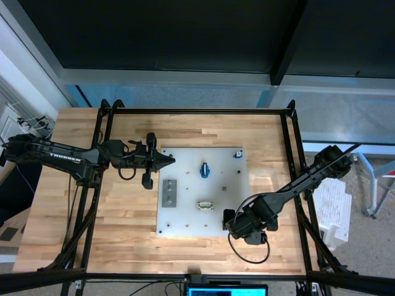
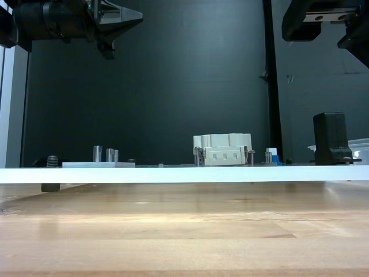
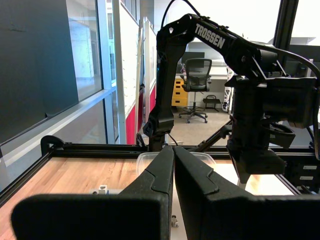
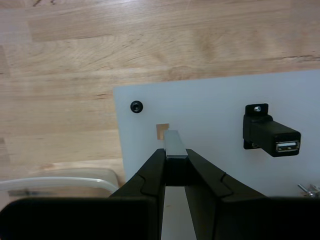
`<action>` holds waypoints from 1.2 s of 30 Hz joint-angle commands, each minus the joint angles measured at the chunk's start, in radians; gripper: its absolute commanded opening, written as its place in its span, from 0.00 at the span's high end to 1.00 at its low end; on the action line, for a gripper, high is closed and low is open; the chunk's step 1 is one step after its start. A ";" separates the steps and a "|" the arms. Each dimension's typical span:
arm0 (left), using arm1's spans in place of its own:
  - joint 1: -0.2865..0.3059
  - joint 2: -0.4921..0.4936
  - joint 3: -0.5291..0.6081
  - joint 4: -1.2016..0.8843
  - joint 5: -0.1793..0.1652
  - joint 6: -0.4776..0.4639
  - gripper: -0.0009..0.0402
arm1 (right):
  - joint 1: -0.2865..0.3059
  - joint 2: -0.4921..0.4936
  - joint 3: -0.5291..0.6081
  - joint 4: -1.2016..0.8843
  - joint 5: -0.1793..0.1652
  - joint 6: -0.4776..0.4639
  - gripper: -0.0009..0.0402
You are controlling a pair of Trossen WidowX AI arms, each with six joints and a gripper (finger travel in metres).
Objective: Pick the 16mm bar and install on taskboard
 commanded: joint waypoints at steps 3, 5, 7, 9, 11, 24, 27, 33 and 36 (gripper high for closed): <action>0.000 0.000 0.000 0.000 0.000 0.000 0.98 | 0.002 0.000 0.000 -0.007 0.000 -0.014 0.98; 0.000 0.000 0.000 0.000 0.000 0.000 0.98 | 0.004 0.014 0.005 -0.015 0.000 -0.026 0.98; 0.000 0.000 0.000 0.000 0.000 0.000 0.98 | 0.006 0.031 0.021 -0.034 0.000 -0.029 0.98; 0.000 0.000 0.000 0.000 0.000 0.000 0.98 | 0.006 0.039 0.033 -0.043 0.000 -0.044 0.98; 0.000 0.000 0.000 0.000 0.000 0.000 0.98 | 0.006 0.040 0.033 -0.037 0.000 -0.051 0.98; 0.000 0.000 0.000 0.000 0.000 0.000 0.98 | 0.008 0.047 0.024 -0.024 -0.001 -0.082 0.98; 0.000 0.000 0.000 0.000 0.000 0.000 0.98 | 0.008 0.055 0.020 -0.022 -0.004 -0.083 0.98; 0.000 0.000 0.000 0.000 0.000 0.000 0.98 | 0.006 0.057 0.018 -0.017 -0.014 -0.085 0.98; 0.000 0.000 0.000 0.000 0.000 0.000 0.98 | 0.006 0.057 0.018 -0.016 -0.019 -0.085 0.98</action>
